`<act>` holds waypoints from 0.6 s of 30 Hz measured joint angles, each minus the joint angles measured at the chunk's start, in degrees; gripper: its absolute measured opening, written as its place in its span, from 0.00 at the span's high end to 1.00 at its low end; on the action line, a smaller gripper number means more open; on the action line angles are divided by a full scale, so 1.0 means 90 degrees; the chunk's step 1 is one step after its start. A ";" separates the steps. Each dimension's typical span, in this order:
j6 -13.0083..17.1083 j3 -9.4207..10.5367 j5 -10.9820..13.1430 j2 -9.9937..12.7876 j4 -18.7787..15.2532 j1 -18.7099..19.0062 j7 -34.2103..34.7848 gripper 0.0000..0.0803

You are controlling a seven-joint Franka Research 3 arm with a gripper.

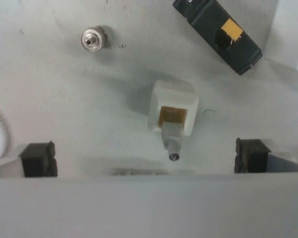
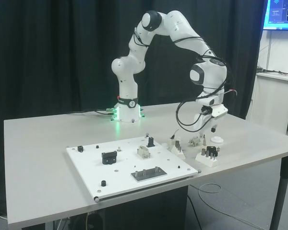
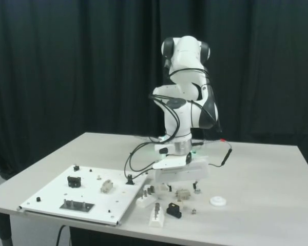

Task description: Pick Ethernet.

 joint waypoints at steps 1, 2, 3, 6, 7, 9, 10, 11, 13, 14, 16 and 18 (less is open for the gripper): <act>0.0001 0.0000 0.0000 0.0010 0.0000 0.0000 0.0000 0.00; 0.0002 0.0001 0.0000 0.0020 0.0000 0.0000 0.0000 0.00; 0.0002 0.0002 0.0001 0.0029 0.0000 -0.0001 0.0000 0.00; 0.0002 0.0008 0.0002 0.0060 0.0000 -0.0004 -0.0004 0.00; 0.0002 0.0012 0.0002 0.0070 0.0000 -0.0006 -0.0009 0.00; 0.0002 0.0019 0.0004 0.0088 0.0000 -0.0009 -0.0021 0.00; 0.0002 0.0023 0.0005 0.0096 0.0000 -0.0011 -0.0027 0.00; 0.0003 0.0025 0.0008 0.0106 0.0000 -0.0011 -0.0032 0.00; 0.0011 0.0027 0.0014 0.0124 0.0000 -0.0011 -0.0040 0.00; 0.0018 0.0027 0.0017 0.0135 0.0000 -0.0011 -0.0046 0.00; 0.0035 0.0027 0.0024 0.0156 0.0000 -0.0013 -0.0065 0.00; 0.0050 0.0028 0.0035 0.0176 -0.0001 -0.0016 -0.0082 0.00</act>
